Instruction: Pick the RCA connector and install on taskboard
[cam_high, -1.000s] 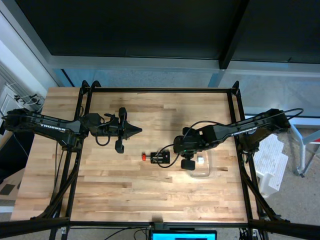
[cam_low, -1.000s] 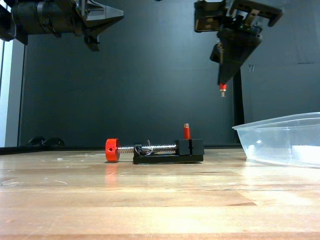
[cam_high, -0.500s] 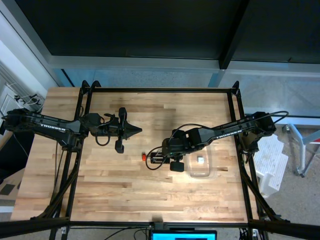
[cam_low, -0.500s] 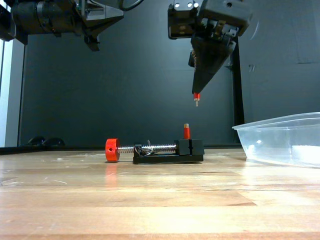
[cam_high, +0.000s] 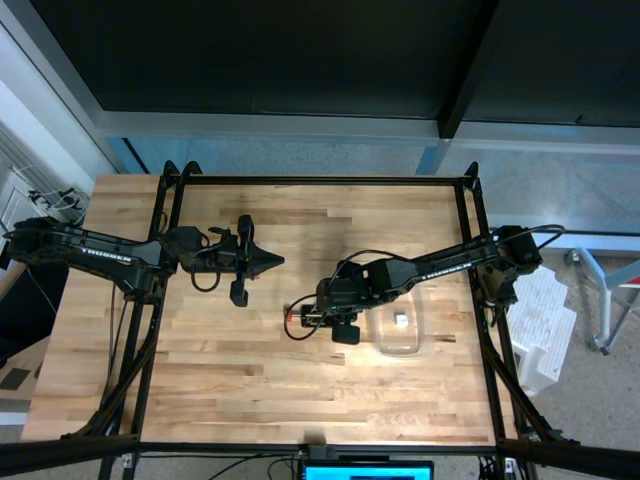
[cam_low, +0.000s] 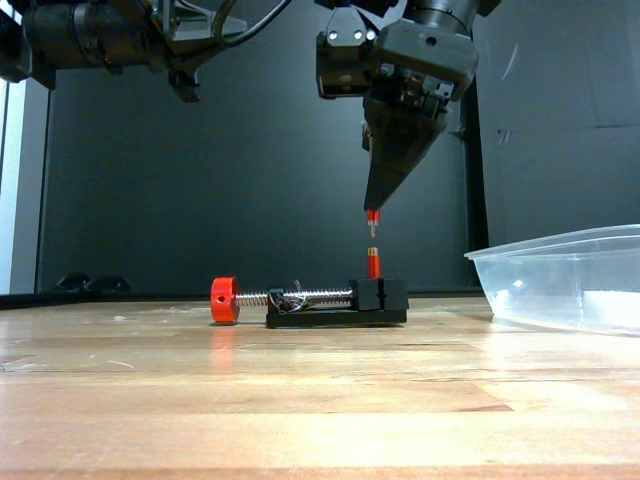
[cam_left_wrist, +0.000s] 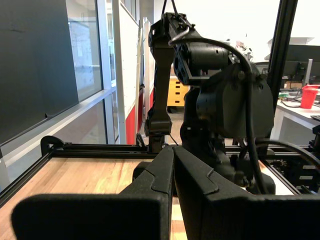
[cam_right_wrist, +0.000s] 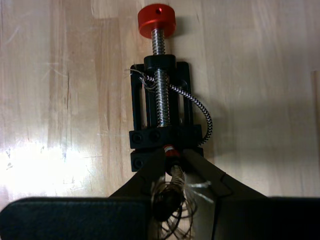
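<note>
The taskboard (cam_low: 335, 300) is a small black block with an orange-red knob (cam_low: 224, 299) at its left end and a red upright socket (cam_low: 373, 263) on top. My right gripper (cam_low: 373, 203) points down just above that socket, shut on the RCA connector (cam_low: 372, 219), whose red tip hangs a small gap above it. The right wrist view shows the connector (cam_right_wrist: 171, 171) between the fingers, over the taskboard (cam_right_wrist: 160, 115). In the high view the right gripper (cam_high: 335, 308) covers most of the board. My left gripper (cam_high: 272, 261) hovers shut at mid-left, holding nothing.
A clear plastic tray (cam_low: 570, 275) stands right of the taskboard, with a small white item inside (cam_high: 400, 319). A braided wire (cam_right_wrist: 200, 112) loops off the board's side. Black frame rails (cam_high: 320, 181) border the wooden table.
My right gripper has carried the connector left from over the tray and down, and now holds it right above the taskboard's red socket. The left arm has not moved.
</note>
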